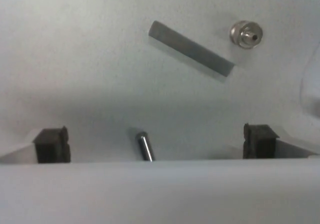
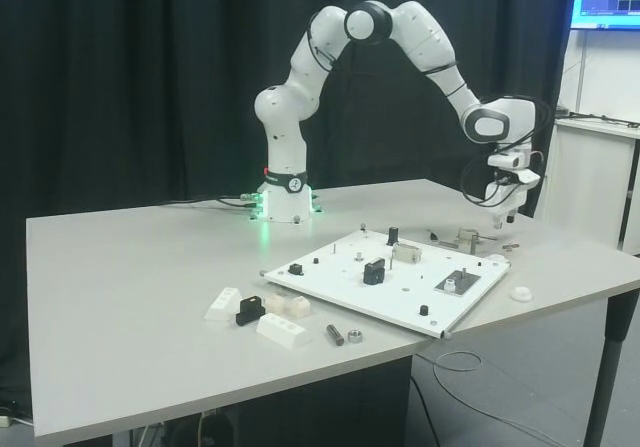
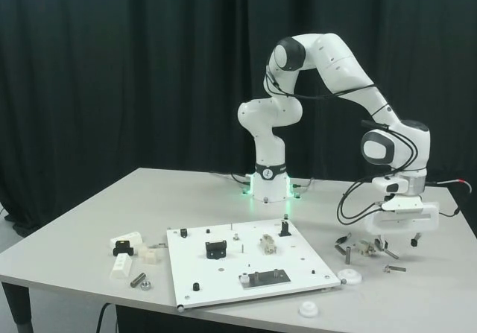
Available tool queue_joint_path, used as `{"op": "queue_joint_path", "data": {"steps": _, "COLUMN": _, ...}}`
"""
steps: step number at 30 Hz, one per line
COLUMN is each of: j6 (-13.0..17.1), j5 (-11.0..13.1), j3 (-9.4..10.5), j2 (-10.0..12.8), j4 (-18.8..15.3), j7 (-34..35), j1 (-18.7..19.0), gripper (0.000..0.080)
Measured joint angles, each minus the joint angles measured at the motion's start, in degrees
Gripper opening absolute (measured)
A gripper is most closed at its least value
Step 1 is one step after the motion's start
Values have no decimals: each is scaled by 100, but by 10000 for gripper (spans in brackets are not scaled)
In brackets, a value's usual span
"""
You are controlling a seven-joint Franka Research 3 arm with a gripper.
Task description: Remove round peg 1.
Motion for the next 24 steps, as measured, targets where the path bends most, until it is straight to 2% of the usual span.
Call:
{"op": "queue_joint_path", "data": {"steps": 2, "j6": -12, "j5": 4, "j3": -21, "j2": 2, "j4": 16, "j7": 0, "j1": 16, "gripper": 729}}
{"op": "queue_joint_path", "data": {"steps": 3, "j6": -20, "j5": 5, "j3": -34, "j2": 3, "j4": 25, "j7": 0, "j1": 25, "gripper": 780}}
{"op": "queue_joint_path", "data": {"steps": 24, "j6": -198, "j5": 23, "j3": -194, "j2": 54, "j4": 220, "j7": 0, "j1": 79, "gripper": 800}}
